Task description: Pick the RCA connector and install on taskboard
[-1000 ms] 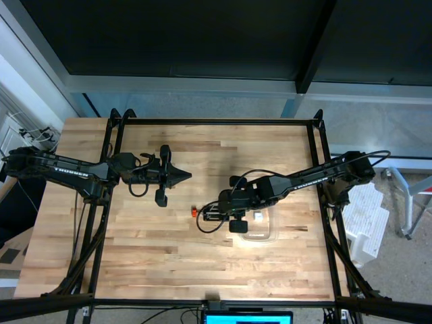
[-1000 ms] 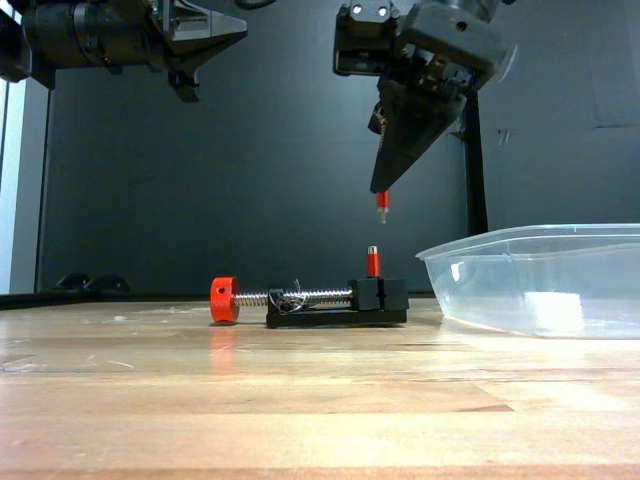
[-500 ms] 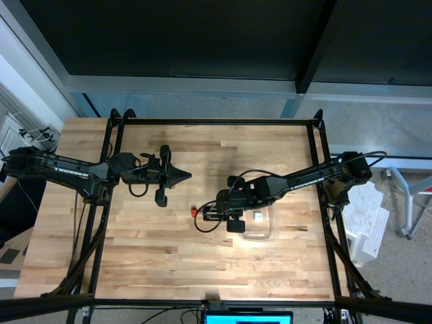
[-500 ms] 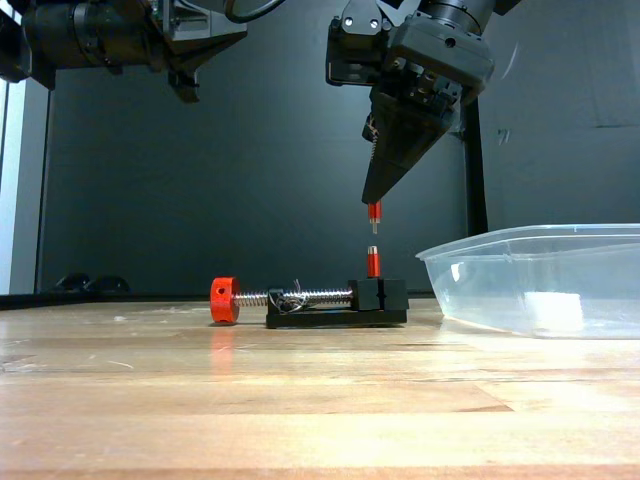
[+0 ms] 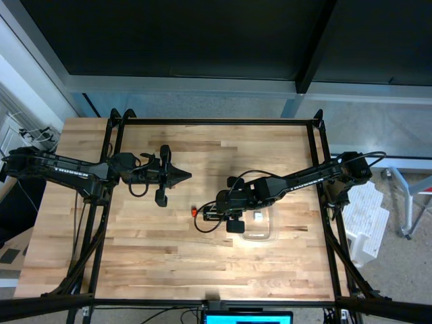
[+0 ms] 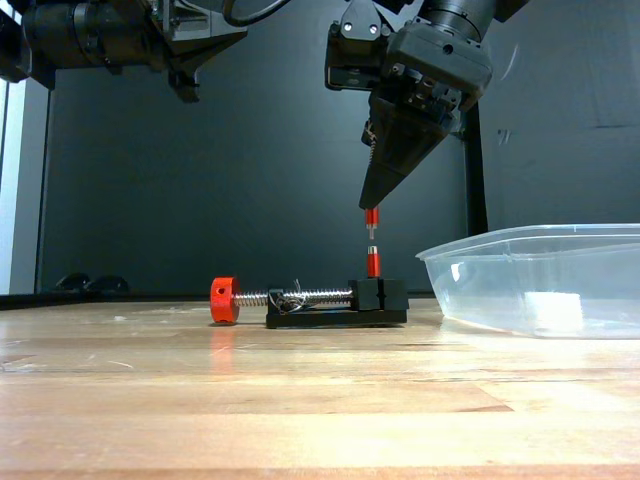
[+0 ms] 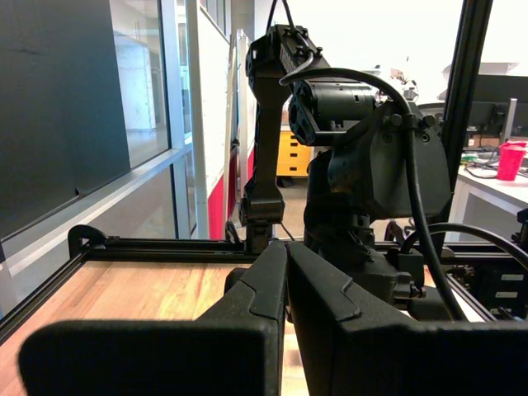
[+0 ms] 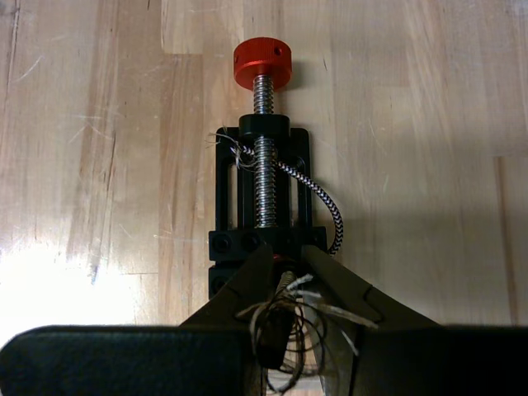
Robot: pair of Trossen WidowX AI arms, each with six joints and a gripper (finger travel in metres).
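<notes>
Low view: right claw (image 6: 371, 204) grips RCA connector (image 6: 372, 218) above taskboard (image 6: 335, 301); left claw (image 6: 236, 35) closed, aloft.

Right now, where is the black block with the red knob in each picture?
High view: taskboard on the table, beneath the right gripper.
Low view: taskboard centre, below the gripped RCA connector.
Left wrist view: absent; shut left gripper parked over the table's left.
Right wrist view: taskboard beyond the right gripper.
Landmark: its red knob.

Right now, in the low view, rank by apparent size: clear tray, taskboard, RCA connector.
1. clear tray, largest.
2. taskboard.
3. RCA connector, smallest, held by the right tool above the taskboard.
The left tool hangs high at left, shut.
</notes>
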